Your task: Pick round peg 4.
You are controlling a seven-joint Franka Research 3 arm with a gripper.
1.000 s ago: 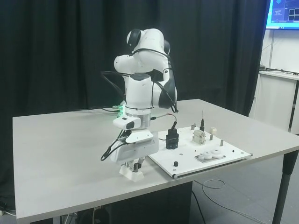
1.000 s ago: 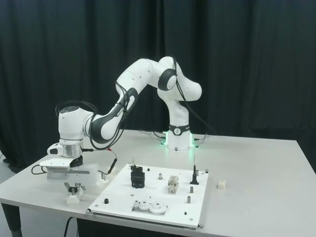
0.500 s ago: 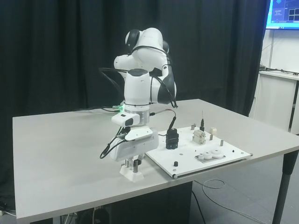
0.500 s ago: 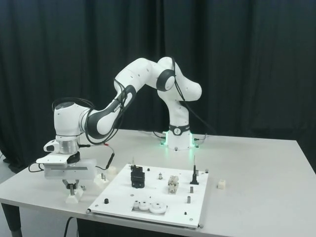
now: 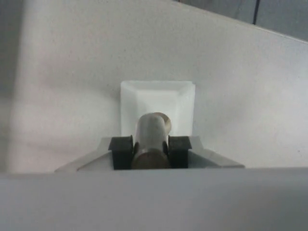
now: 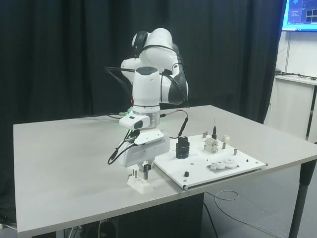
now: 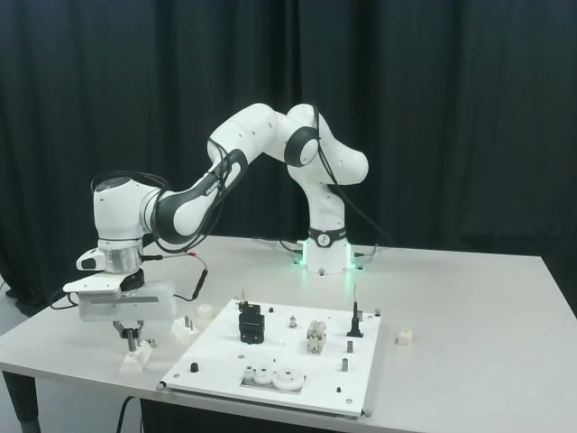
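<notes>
Gripper: the white arm's two-fingered gripper is clamped on the short metal round peg, its black pads pressing the peg from both sides; the gripper hangs near the worktop's front edge in the first room view.
Peg: upright between the fingers, its lower end just above the small white block holder; whether the tip is fully out of the socket cannot be told.
Holder: the holder sits on the grey worktop, directly under the gripper, just beside the white assembly board but apart from it.
Neighbours: another small white holder with a peg stands just behind the gripper, and a low white round piece lies beyond that.
Board: it carries a black block-shaped fixture, white gear wheels, a small black knob and several thin upright pins.
Far side: a small white cube rests on the worktop beside the board's far edge.
Open room: bare worktop stretches to the side of the gripper away from the board in the first room view; the front edge of the worktop lies near the holder.
Cable: a black cable loops off the wrist on the side away from the board.
</notes>
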